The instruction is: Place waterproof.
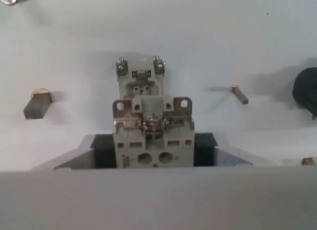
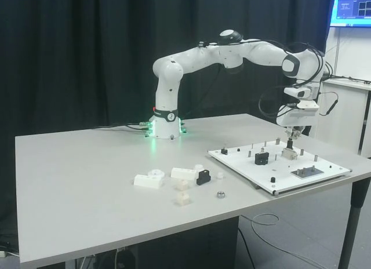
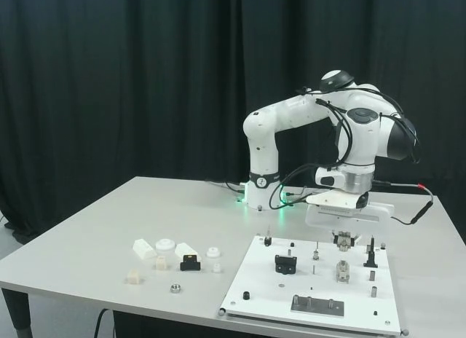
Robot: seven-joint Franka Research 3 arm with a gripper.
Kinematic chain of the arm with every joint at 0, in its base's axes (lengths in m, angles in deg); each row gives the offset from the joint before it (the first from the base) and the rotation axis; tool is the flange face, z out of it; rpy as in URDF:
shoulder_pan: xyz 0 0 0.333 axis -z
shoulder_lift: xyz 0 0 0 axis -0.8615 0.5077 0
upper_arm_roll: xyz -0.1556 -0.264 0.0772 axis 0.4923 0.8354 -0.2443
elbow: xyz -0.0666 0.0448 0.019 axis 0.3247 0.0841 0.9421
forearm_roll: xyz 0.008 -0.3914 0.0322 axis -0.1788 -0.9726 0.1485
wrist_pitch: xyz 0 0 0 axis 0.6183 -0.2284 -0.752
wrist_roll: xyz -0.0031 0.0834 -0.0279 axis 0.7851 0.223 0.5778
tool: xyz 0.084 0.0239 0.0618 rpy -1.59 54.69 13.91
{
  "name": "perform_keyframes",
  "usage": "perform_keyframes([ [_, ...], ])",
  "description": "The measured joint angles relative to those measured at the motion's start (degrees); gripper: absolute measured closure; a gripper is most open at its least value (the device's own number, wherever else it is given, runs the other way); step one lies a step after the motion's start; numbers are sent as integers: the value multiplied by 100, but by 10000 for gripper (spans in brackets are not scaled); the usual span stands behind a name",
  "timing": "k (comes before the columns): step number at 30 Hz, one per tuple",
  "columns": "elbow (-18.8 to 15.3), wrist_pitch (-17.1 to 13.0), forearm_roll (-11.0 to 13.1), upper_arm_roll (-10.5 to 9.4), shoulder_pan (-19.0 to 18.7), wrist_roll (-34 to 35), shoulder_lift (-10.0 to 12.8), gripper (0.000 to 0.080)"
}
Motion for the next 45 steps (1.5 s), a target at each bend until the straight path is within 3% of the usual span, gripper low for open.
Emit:
perform_keyframes([
  [21,33,-138,-47,-33,20,141,0,490],
  [38,-103,-146,-987,75,260,155,-1,490],
  [45,-380,-147,-1190,151,392,-262,-1,490],
])
